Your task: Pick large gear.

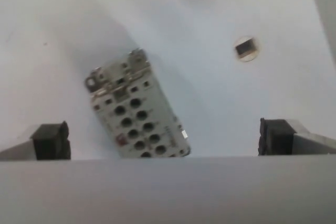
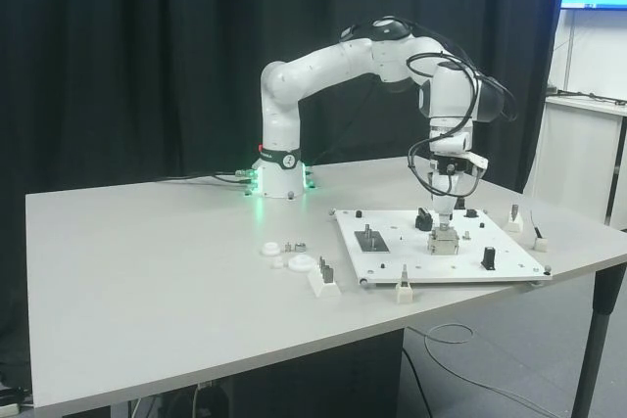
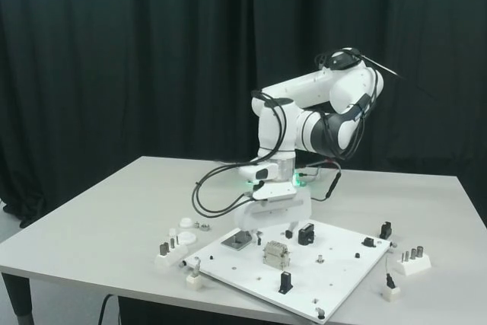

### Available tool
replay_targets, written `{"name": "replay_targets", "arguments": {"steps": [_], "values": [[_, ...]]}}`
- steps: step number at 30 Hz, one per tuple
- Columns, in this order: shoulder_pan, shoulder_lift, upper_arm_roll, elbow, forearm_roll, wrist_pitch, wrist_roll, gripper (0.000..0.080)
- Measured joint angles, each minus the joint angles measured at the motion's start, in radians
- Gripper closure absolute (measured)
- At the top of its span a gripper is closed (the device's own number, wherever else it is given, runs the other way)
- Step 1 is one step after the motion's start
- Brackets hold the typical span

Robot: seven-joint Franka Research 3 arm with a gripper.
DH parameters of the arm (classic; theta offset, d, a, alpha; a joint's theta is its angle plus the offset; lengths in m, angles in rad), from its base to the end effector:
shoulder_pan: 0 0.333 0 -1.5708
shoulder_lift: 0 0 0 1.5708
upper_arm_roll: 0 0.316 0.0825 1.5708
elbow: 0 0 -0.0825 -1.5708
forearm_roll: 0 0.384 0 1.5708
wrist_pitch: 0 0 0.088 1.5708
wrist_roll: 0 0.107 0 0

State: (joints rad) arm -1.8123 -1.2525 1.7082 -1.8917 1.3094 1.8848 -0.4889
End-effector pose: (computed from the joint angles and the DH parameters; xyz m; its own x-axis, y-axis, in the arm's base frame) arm 0.6068 0.1123 0.2583 0.9965 -0.0208 0.0812 -0.0240 -0.9990 0.0386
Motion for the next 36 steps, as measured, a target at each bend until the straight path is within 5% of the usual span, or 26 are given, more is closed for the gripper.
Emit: {"name": "replay_targets", "arguments": {"steps": [9,36], "values": [[0.014,0.000,-0.012,-0.004,-0.024,-0.039,0.013,0.0003],[0.025,0.001,-0.032,-0.019,-0.030,-0.050,0.017,0.0003]]}}
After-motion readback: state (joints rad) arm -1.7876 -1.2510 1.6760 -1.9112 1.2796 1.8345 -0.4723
